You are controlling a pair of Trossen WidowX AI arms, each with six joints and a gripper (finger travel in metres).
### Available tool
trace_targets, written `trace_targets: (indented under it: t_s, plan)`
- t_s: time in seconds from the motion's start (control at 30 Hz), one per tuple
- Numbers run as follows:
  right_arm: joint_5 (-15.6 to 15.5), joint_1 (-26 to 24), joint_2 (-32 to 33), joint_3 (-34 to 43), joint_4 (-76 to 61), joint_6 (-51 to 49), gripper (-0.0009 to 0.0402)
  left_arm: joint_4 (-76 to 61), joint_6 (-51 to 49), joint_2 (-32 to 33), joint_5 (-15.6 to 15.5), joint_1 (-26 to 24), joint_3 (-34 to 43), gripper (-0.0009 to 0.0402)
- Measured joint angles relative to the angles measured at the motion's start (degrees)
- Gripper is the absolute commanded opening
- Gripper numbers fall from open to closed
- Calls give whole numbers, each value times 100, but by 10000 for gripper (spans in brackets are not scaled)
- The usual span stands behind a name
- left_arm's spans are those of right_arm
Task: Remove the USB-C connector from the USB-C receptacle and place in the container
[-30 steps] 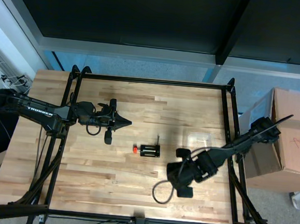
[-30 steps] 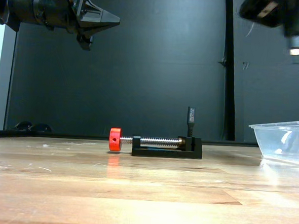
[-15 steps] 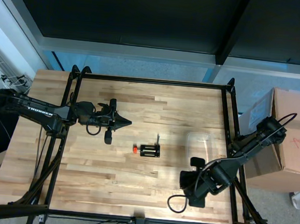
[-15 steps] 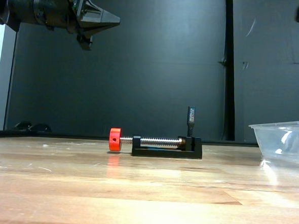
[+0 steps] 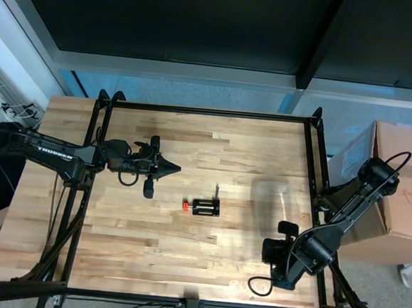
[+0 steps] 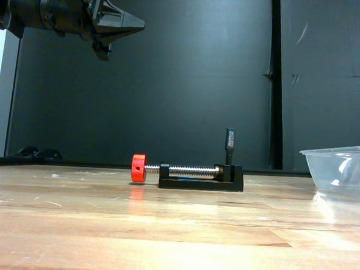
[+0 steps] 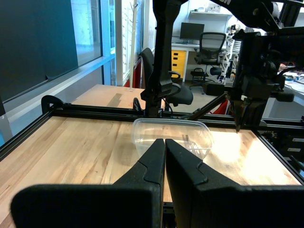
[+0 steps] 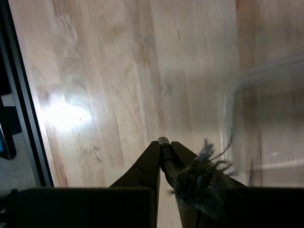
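My right gripper [image 5: 281, 264] hangs over the table's near right part, nearer than the clear container [image 5: 277, 202], and is out of the low view. In the right wrist view it [image 8: 163, 148] is shut on the USB-C connector [image 8: 164, 145], a short black plug with a silvery tip and a frayed cable. The connector is clear of its seat. The cable [image 5: 256, 286] loops below the gripper. The receptacle [image 6: 230, 140] stands upright in a small black clamp [image 6: 201, 176] at mid-table. My left gripper [image 5: 173, 168] is shut on nothing, high over the table's left half.
The clamp [image 5: 205, 207] has a red knob [image 5: 185, 204] on its left end. A black frame rail [image 5: 317, 170] runs along the right side, with a cardboard box [image 5: 396, 190] beyond it. The container [image 6: 343, 166] sits at the right in the low view.
My right gripper has carried the connector and its cable toward the near right of the table and has left the low view. The left arm has stayed still.
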Motion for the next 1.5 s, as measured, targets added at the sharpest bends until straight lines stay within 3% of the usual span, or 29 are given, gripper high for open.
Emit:
trace_targets:
  t_s: [0.6, 0.9, 1.0, 1.3, 1.5]
  plan:
    - [-13, 240, -2, -68, -138, 66, 0, -2, -2, -2, 2, 0, 2, 0]
    - [-201, 238, -4, -804, 748, 201, 7, 0, -2, -2, 0, 0, 0, 0]
    - [-251, 238, -4, -1034, 850, 431, 43, 0, -2, -2, 0, 0, 2, 0]
    - [-319, 238, -4, -1180, 920, 520, 212, 0, -2, -2, 0, 0, 2, 0]
    - [-369, 238, -4, -1182, 920, 522, 271, -2, 0, -2, 0, 0, 0, 0]
